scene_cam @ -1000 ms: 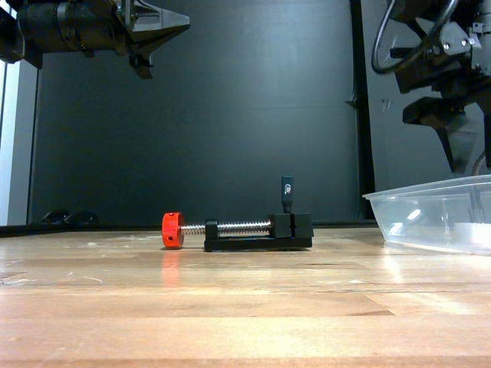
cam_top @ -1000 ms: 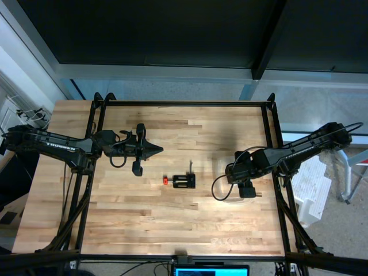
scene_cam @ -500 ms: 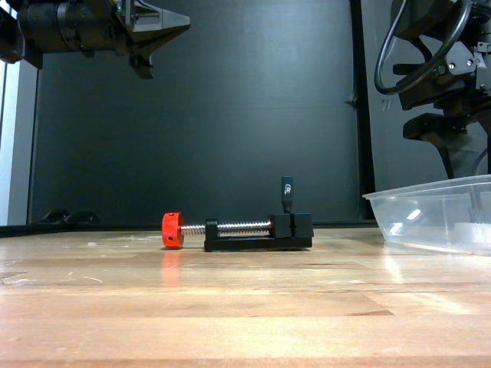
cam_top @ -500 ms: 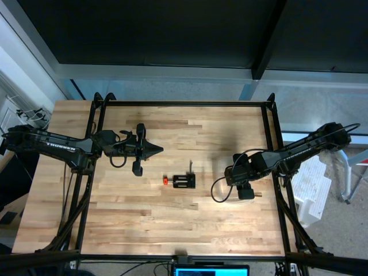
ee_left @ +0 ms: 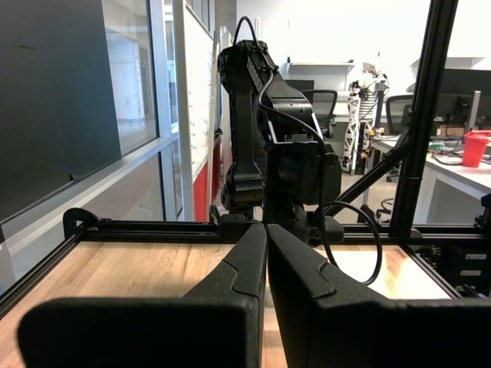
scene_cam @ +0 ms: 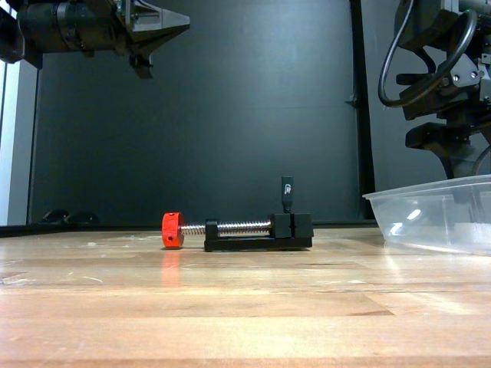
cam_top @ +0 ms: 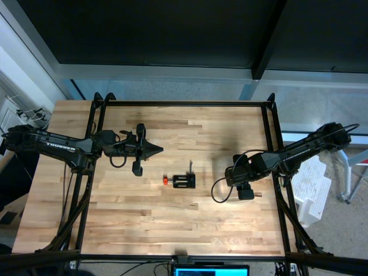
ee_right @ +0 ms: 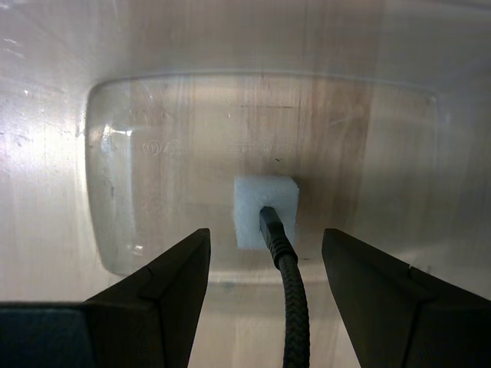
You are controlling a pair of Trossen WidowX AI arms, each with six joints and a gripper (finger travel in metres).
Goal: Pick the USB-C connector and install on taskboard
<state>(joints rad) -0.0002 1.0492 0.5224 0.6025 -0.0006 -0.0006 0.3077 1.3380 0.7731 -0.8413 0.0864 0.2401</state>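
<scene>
The right gripper point(ee_right: 265, 230) hangs with its fingers spread wide and holding nothing, right of the taskboard point(cam_top: 184, 181) and pointing down into the clear tray point(scene_cam: 430, 218). Straight beneath the gap between the fingers lies the USB-C connector point(ee_right: 268, 222), a short dark plug at the end of a black braided cable point(ee_right: 294, 307). Its tip overlaps one edge of the white square piece point(ee_right: 257, 201) on the tray floor.

The taskboard rests flat on the wooden table point(cam_top: 172, 230), with its orange-red knob point(scene_cam: 173, 229) at the end away from the tray. A thin pin point(scene_cam: 286, 193) stands upright from its other end and carries a small pale mark too small to read. The left gripper point(ee_left: 265, 230) has its fingers pressed together, empty, raised high to the left of the taskboard and pointing toward it. White lettering point(cam_top: 57, 147) along that arm reads TROSSEN.

Compared with a second ago, the right gripper has sunk lower toward the tray; in the low view its cable loop and fingers sit further down. The taskboard and the left gripper have not moved.
</scene>
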